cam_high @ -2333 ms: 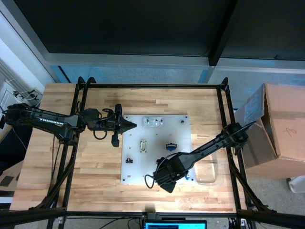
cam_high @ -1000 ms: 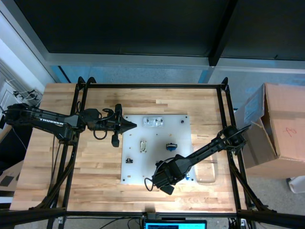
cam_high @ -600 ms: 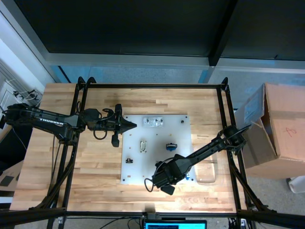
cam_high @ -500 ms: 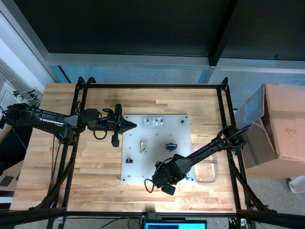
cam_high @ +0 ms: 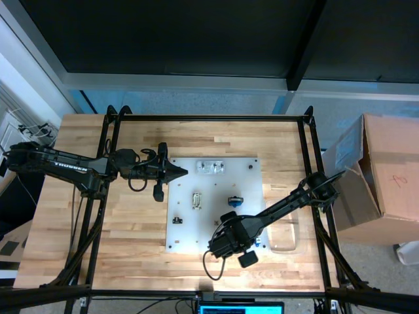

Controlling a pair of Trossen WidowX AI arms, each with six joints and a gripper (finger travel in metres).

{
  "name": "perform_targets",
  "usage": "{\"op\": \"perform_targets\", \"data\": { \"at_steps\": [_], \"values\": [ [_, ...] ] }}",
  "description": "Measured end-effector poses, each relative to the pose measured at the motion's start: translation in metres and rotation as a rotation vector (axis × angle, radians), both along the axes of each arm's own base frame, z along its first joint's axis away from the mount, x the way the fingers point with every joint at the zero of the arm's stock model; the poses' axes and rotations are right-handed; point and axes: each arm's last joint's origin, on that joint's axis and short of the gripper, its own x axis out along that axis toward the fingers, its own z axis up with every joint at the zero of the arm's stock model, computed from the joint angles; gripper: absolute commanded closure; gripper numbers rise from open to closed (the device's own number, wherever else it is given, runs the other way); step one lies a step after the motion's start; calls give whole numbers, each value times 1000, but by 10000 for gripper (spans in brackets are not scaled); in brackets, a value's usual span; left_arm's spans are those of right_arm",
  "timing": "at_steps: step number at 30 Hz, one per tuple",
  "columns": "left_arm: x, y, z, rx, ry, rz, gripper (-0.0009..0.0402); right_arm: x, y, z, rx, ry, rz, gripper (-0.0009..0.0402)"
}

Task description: Unfasten the M12 nut and place it in the container

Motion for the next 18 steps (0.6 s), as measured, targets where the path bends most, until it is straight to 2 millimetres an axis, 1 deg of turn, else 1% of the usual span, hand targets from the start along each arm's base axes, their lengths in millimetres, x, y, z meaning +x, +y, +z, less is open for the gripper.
{"op": "perform_targets", "data": {
  "at_steps": [7,9,14,18],
  "values": [
    [0,0,0,0,0,0,393,0,0,0,-7,-6,444,375],
    [0,0,0,0,0,0,393,0,0,0,-9,-7,537,375],
    [0,0,0,0,0,0,393,0,0,0,-11,-8,667,361],
    [0,0,0,0,0,0,393,0,0,0,-11,-8,685,338]
  ]
}}
